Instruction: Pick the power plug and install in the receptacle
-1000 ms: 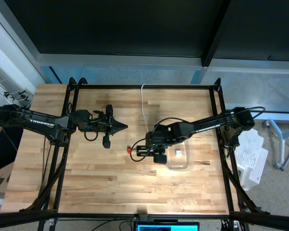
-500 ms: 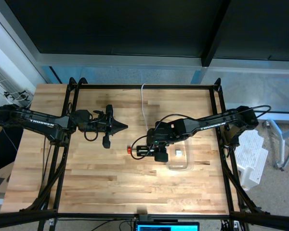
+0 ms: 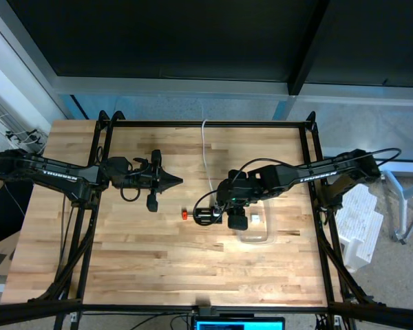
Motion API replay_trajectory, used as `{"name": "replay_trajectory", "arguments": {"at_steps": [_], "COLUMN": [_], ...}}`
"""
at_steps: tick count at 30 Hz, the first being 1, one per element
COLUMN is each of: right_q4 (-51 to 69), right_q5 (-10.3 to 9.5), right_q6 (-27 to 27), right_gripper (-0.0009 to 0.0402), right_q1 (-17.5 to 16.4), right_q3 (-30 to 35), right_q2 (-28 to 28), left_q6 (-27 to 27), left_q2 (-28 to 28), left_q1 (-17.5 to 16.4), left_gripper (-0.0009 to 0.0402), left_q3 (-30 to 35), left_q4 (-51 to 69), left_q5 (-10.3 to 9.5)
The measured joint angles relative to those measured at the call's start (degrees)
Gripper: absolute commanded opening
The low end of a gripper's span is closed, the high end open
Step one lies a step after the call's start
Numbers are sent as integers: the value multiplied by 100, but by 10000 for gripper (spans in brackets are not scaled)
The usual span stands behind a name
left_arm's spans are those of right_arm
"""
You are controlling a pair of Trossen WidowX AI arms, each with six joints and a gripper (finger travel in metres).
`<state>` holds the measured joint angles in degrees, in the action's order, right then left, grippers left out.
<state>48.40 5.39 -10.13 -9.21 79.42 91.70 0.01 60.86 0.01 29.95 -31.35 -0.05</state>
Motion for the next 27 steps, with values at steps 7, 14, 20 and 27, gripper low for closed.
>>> {"name": "replay_trajectory", "arguments": {"at_steps": [7,14,20,27], "right_q4": [-1558,-3112,-4706,-6026], "right_q5": [208,286,258,256], "right_q6": [61,87,632,597], "right_gripper": [19,0,0,0], "right_q1": [116,334,496,553], "right_q3": [-1119,-2146,-2962,-3851], "right_q2": [-1115,-2044,-2601,-3073], "left_q6": [0,0,0,0], "left_q2": [-2,0,-2,0], "left_q1": [0,0,0,0], "left_gripper": [0,0,0,0], "left_q3": [-2,0,0,0], "left_q4": [-2,-2,0,-2], "left_q5": [0,2,0,2]}}
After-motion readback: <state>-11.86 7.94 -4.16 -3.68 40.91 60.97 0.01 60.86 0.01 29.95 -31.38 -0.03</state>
